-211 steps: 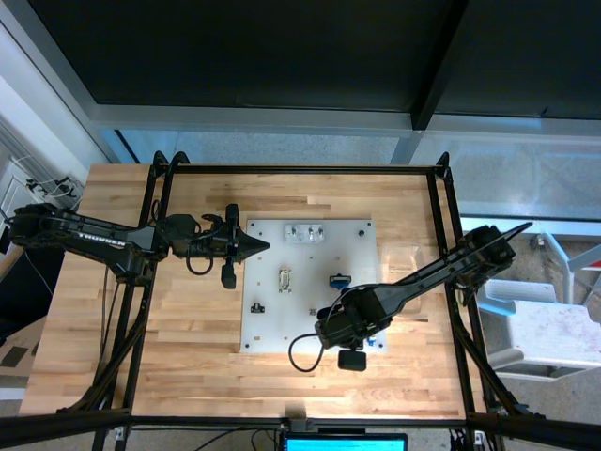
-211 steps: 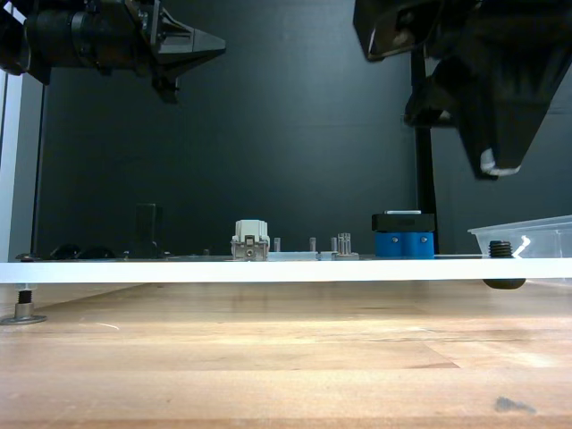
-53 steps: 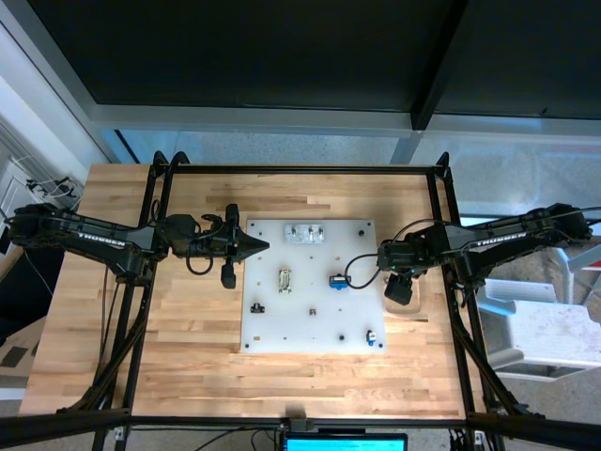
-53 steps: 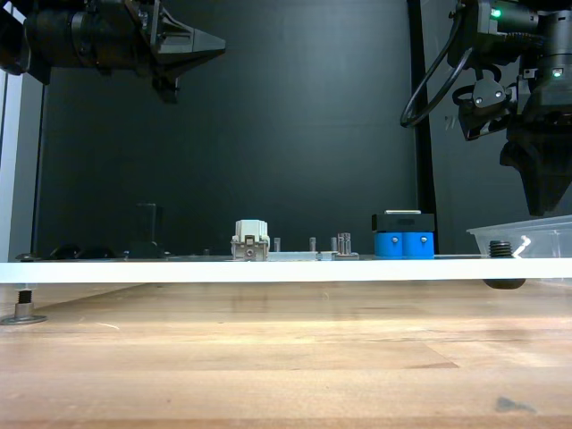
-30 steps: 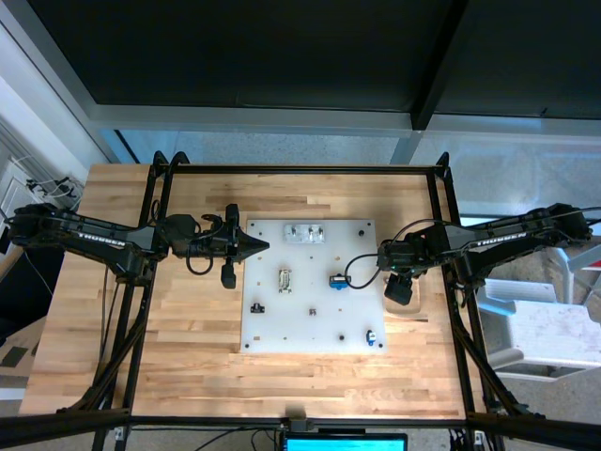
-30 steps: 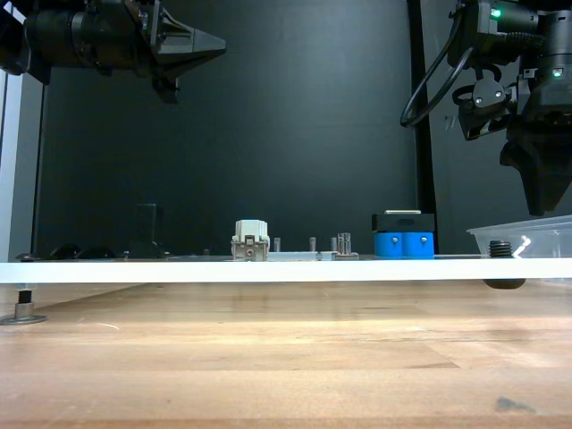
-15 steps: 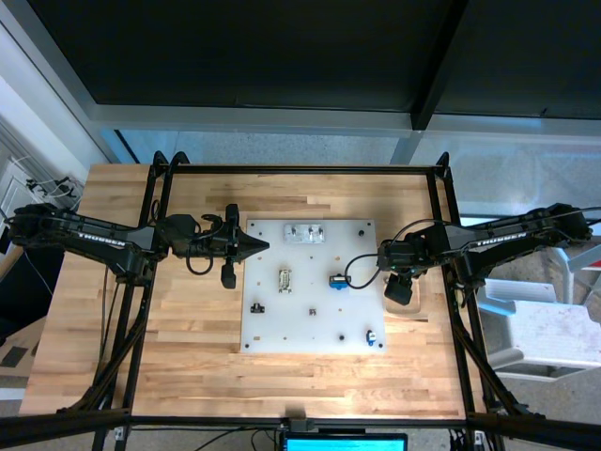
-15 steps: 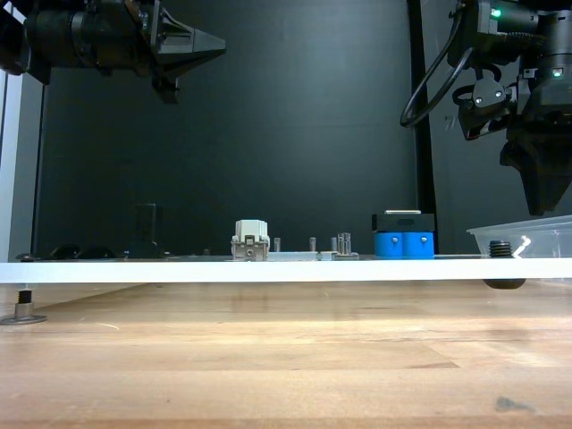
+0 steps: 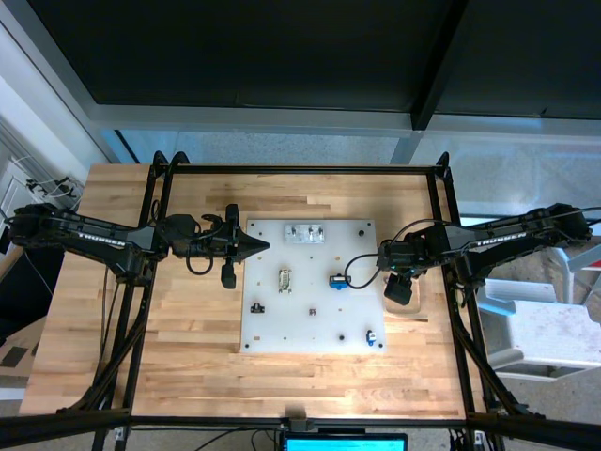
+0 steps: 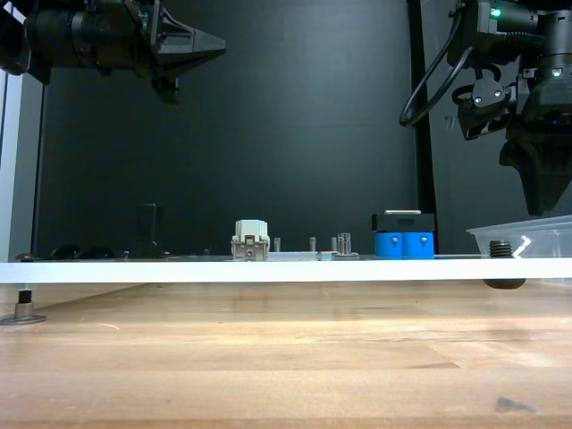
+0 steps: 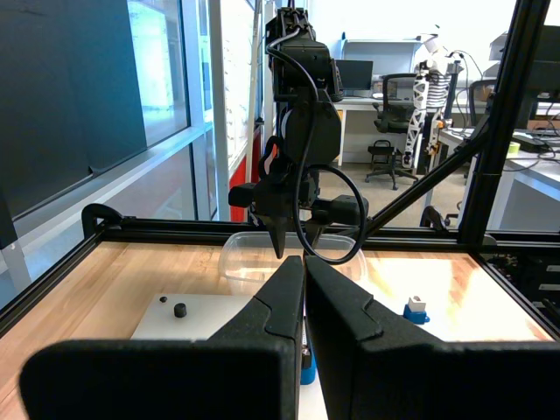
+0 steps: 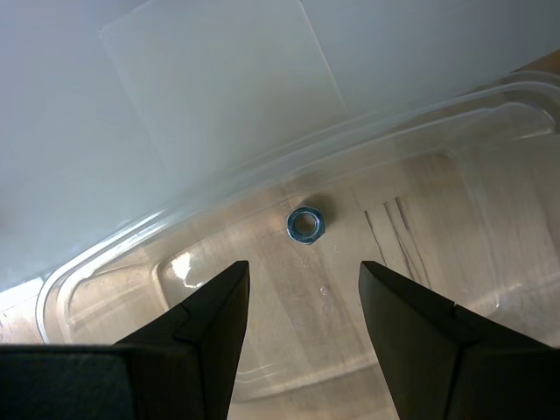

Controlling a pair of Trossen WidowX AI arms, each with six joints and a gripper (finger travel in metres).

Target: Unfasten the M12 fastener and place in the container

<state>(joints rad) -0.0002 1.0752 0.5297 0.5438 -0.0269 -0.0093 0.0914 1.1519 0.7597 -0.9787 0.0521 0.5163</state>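
The small silver nut (image 12: 306, 224) lies flat on the floor of the clear container (image 12: 411, 219), as the right wrist view shows. My right gripper (image 12: 304, 267) hangs just above it, open, nothing between its fingers. Seen from above, the right gripper (image 9: 401, 274) is over the container (image 9: 420, 306) off the white board's right edge. The black stud (image 10: 500, 249) shows bare ribs in front of the container (image 10: 536, 234); from above it is a dark dot (image 9: 344, 335). My left gripper (image 9: 262, 246) is shut and empty, held high at the board's far left edge.
The white board (image 9: 282, 319) carries a grey connector (image 9: 284, 279), a blue block (image 9: 336, 279), a small blue-and-white part (image 9: 371, 336) and a black post (image 9: 363, 232) at its far right corner. Black frame rails surround the wooden table.
Since seven seconds ago the right arm has swung from the board's near right edge to above the container. Over the last second nothing has moved.
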